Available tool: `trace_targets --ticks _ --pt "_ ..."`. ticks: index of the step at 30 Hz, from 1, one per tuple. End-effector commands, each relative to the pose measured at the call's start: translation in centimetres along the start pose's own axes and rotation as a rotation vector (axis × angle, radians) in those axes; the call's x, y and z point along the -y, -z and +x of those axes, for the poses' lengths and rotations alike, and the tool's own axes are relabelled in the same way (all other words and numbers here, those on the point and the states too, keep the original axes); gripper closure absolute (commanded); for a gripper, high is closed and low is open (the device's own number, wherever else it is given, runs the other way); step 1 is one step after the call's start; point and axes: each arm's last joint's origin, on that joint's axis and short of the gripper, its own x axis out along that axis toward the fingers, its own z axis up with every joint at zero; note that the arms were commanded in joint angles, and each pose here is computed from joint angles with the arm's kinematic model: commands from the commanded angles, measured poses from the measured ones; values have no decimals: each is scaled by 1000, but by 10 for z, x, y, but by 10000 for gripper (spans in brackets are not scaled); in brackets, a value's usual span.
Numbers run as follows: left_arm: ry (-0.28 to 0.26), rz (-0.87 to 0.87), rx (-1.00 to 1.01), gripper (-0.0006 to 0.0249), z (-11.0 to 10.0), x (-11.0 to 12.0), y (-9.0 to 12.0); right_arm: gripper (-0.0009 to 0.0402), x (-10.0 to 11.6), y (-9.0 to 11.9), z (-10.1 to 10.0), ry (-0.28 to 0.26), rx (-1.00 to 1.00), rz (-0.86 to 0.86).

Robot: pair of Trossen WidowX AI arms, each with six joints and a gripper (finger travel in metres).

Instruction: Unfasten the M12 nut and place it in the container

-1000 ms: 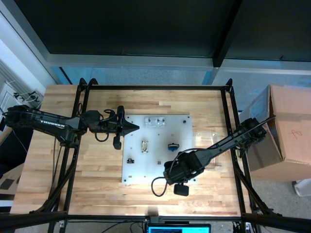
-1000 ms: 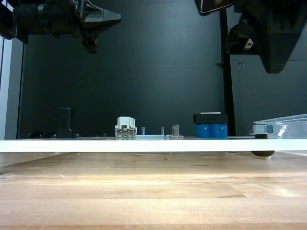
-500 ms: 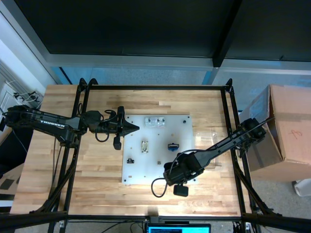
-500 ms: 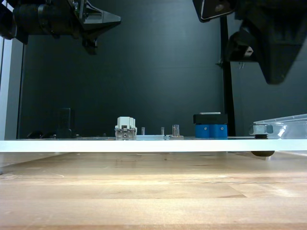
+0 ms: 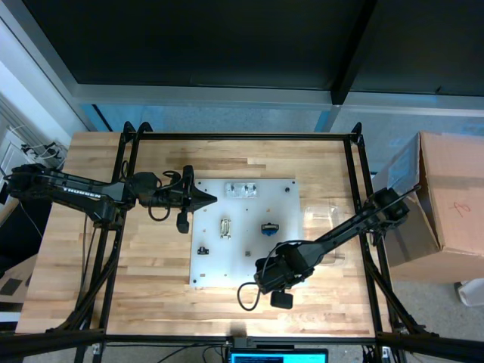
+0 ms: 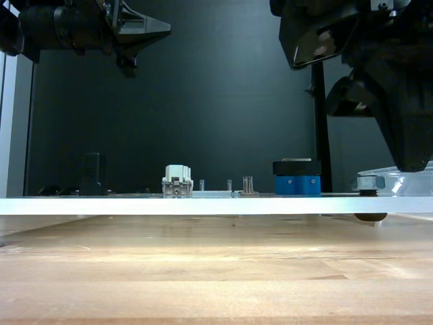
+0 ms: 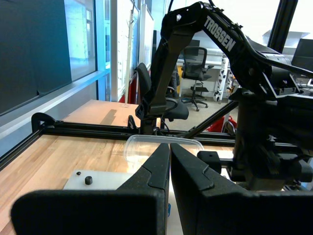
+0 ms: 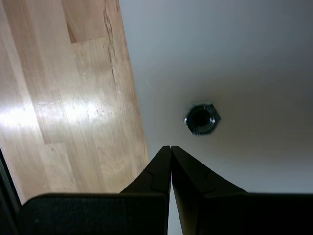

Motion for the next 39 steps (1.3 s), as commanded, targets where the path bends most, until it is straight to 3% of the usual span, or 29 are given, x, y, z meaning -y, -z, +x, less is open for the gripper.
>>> trace_targets --ticks 1,13,20,33,34,37,39 --pt "0 0 1 243 0 0 0 393 -1 0 0 -3 6 2" --pt "0 0 1 243 0 0 0 393 -3 -3 9 2 14 1" --pt "0 0 1 243 0 0 0 393 2 -3 7 64 28 3" --pt "0 0 0 243 0 0 0 393 3 -3 6 81 38 0" --pt "0 0 1 243 0 0 0 393 5 -3 6 110 49 -7" --pt "0 0 0 243 0 0 0 393 14 0 -4 277 119 45" --pt "0 0 1 243 0 0 0 393 16 2 -12 317 130 54"
